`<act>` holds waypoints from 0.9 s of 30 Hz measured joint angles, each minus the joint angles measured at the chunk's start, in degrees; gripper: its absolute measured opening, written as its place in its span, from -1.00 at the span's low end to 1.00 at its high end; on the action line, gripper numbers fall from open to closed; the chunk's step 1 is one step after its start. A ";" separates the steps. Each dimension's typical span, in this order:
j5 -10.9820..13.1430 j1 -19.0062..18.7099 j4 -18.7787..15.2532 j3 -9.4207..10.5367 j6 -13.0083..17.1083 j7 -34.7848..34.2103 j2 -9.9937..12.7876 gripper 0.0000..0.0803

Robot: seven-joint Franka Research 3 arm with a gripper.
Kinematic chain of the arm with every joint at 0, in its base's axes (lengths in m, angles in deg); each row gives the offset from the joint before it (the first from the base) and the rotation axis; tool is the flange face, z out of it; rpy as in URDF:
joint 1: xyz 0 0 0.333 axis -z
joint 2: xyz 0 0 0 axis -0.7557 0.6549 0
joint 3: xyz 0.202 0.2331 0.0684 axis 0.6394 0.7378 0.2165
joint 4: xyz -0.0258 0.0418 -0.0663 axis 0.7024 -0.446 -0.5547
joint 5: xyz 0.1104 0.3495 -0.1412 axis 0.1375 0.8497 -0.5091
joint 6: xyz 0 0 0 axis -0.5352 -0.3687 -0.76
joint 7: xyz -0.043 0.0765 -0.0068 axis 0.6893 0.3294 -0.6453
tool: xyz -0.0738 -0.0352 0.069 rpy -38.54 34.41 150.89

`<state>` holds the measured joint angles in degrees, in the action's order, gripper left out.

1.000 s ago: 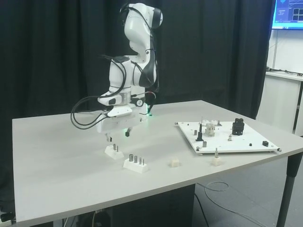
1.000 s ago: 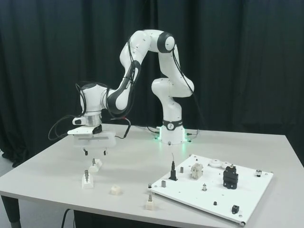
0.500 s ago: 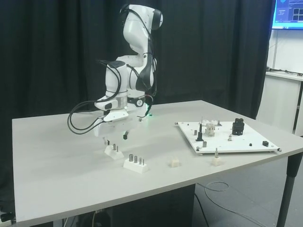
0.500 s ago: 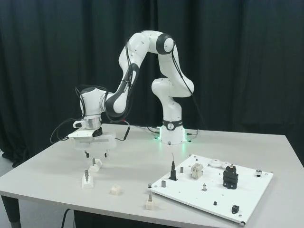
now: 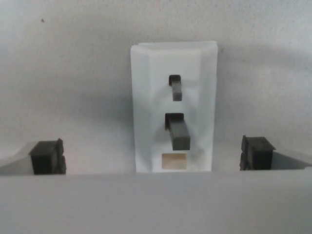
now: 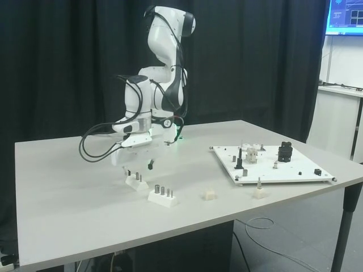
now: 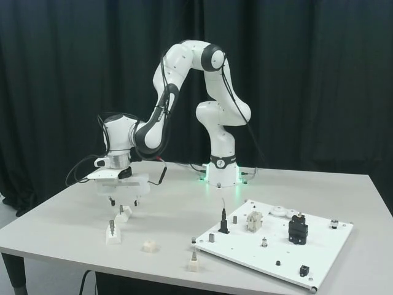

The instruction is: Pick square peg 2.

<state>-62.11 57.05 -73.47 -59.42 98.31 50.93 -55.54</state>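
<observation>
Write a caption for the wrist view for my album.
Open gripper hovering above a white holder block with two dark square pegs standing in it on the grey table.

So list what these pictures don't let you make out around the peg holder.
- Wrist view: the white peg holder is cut off at its near end by the claw body.
- Both room views: its pegs are too small to tell apart.
- Which one is square peg 2: nothing is labelled.
</observation>
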 joint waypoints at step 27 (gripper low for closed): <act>1.89 0.00 -0.90 -0.16 3.33 0.15 1.23 0.18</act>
<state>-60.23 57.04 -74.37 -59.58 101.65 51.08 -54.31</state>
